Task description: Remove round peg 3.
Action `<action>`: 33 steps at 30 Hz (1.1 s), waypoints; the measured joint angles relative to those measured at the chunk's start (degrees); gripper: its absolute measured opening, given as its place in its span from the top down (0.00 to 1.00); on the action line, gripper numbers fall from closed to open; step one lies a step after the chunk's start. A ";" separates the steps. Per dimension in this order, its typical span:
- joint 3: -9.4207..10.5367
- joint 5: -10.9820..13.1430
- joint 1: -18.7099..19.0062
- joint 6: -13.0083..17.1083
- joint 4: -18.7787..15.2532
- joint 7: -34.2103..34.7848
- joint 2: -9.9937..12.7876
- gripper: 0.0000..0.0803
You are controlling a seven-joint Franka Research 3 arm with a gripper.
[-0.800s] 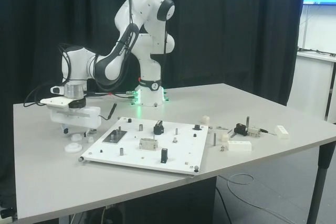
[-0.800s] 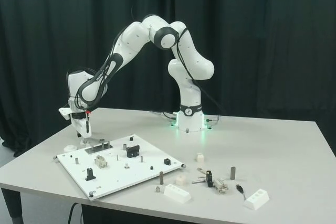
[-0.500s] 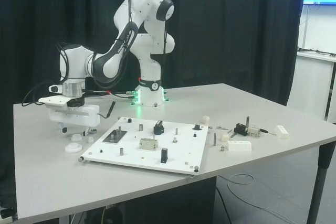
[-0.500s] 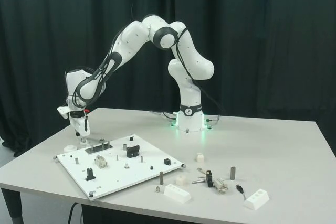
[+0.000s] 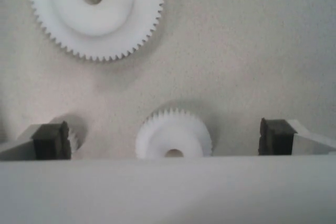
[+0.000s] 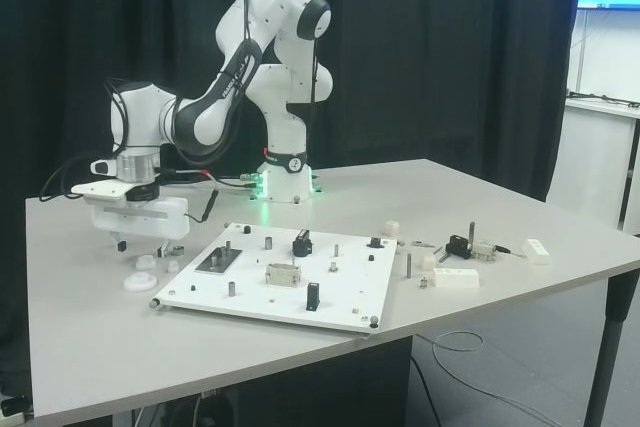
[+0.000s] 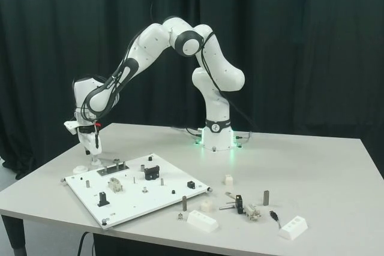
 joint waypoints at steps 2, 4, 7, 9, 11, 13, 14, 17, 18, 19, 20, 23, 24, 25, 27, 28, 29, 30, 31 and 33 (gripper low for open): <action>-0.02 0.00 0.00 -0.15 0.24 0.00 0.00 0.00; -0.06 0.00 0.00 -0.34 0.52 0.00 0.00 0.00; -0.14 0.00 0.00 -0.53 0.94 0.00 0.00 0.00; -0.19 -0.05 0.00 -0.63 1.20 0.00 0.00 0.00; -0.22 -0.11 0.00 -0.73 1.45 0.00 0.00 0.00; -0.23 -0.23 0.00 -0.88 1.78 -0.01 0.00 0.00; -0.23 -0.32 0.00 -1.02 1.97 -0.07 0.00 0.00; -0.23 -0.64 0.00 -1.71 2.71 -1.35 0.00 0.00; -0.21 -0.69 0.00 -1.93 2.99 -2.26 0.00 0.00; -0.19 -0.69 0.00 -2.20 3.32 -3.32 0.00 0.00; -0.17 -0.69 0.00 -2.55 3.64 -4.30 0.00 0.00; -0.06 -0.68 0.00 -3.76 4.80 -7.02 0.00 0.00; 0.00 -0.68 0.00 -4.36 5.33 -7.87 0.00 0.00; 0.06 -0.68 0.00 -4.88 5.79 -8.57 0.00 0.00; 0.27 -0.66 0.01 -6.00 6.88 -10.03 0.00 0.00; 0.42 -0.64 0.01 -6.57 7.43 -10.77 0.00 0.00; 0.60 -0.62 0.01 -7.07 8.00 -11.44 0.00 0.00; 0.81 -0.61 0.02 -7.60 8.58 -12.08 0.00 0.00; 1.05 -0.59 0.02 -8.08 9.16 -12.65 -0.01 0.00; 1.59 -0.56 0.02 -9.13 10.39 -13.73 -0.01 0.00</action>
